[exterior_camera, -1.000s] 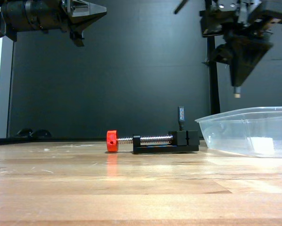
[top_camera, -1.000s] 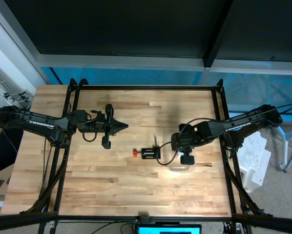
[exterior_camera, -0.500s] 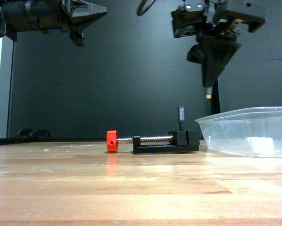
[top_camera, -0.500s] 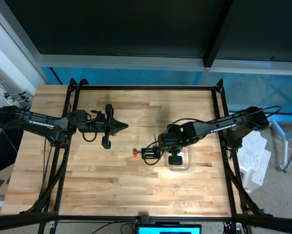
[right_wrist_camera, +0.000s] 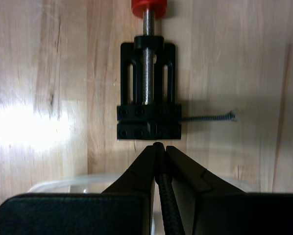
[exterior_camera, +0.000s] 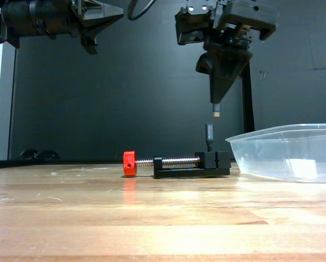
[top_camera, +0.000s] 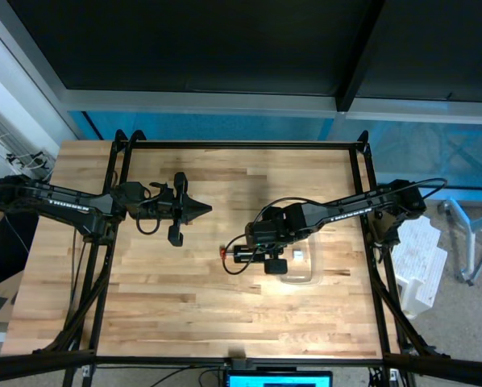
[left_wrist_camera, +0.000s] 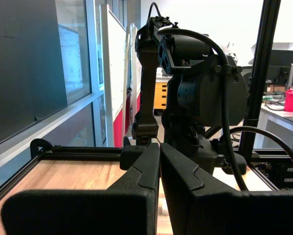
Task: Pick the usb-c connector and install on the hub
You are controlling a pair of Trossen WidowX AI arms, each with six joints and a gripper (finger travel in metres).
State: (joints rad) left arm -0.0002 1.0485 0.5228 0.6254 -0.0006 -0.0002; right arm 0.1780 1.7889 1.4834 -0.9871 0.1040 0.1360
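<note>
Nearest on the tabletop [exterior_camera: 97, 218] sits the clear tray [exterior_camera: 272, 150] with a small white square [top_camera: 299, 255] in it. Just beside it lies the hub [exterior_camera: 191, 164], red knob pointing away from the tray and a thin dark stem [exterior_camera: 209, 133] standing up from its block end.

Above that stem, a little to the tray side, hangs the right tool [exterior_camera: 216, 102], its fingers pinched together on the connector [exterior_camera: 217, 113] — only a small end of it pokes out below the tips, clear of the stem.

The piece looks very light and stiff, probably smooth enough to twist or slip in the pinch. A hold on its upper body seems best, leaving the mating end bare. It is likely to bind if it goes in tilted, so gentle pressure looks wise.

Farther back, the left tool [top_camera: 202, 210] is parked high, fingers together, holding nothing.
</note>
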